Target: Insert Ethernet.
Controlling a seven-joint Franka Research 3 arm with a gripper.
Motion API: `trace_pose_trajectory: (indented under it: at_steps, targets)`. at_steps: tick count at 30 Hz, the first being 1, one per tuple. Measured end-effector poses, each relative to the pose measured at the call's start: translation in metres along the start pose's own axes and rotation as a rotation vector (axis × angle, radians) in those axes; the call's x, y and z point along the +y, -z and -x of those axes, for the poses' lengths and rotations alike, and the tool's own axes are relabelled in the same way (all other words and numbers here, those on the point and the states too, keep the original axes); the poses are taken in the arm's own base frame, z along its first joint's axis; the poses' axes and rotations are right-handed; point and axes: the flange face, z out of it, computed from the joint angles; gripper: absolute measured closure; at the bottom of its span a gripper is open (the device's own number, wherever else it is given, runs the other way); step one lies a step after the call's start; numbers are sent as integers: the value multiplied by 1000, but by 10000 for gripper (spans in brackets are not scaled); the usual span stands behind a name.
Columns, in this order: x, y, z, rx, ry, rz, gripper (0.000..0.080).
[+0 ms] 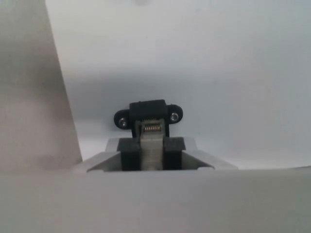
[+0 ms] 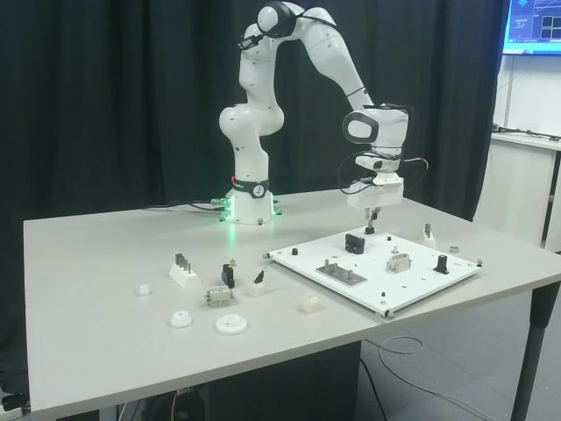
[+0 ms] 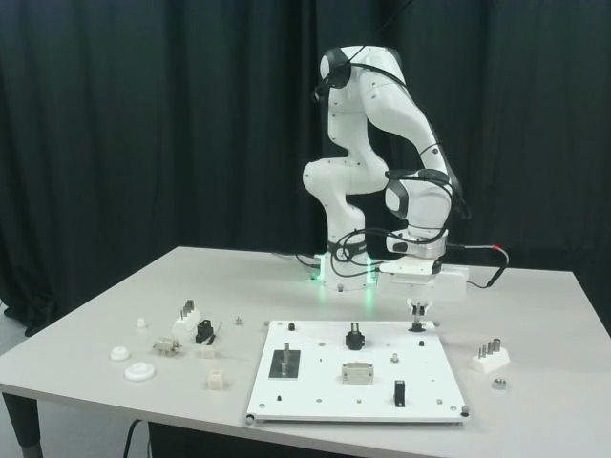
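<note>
In the wrist view my gripper (image 1: 151,151) is shut on the Ethernet plug (image 1: 150,130), its black fingers (image 1: 129,154) pressing on either side. The plug's row of contacts faces the camera. Just beyond the plug tip sits the black Ethernet socket (image 1: 148,110), held to the white board (image 1: 233,97) by two screws. From the room cameras, the gripper (image 3: 417,308) hangs a little above the small black socket (image 3: 417,326) at the board's far edge (image 3: 315,386). The first room view shows the gripper (image 2: 371,213) just over that socket (image 2: 370,230).
The board carries other fixtures: a black round part (image 3: 355,338), a grey plate with a post (image 3: 285,362), a grey block (image 3: 357,372) and a black upright piece (image 3: 399,391). Loose white and black parts (image 3: 191,329) lie on the table's left. A small holder (image 3: 488,356) stands right of the board.
</note>
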Motion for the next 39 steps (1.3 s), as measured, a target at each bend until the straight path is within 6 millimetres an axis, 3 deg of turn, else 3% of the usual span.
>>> trace_pose_trajectory:
  at_steps: [39]
  targets:
    - [0, 0, 1, -1, 372, 6, 711]
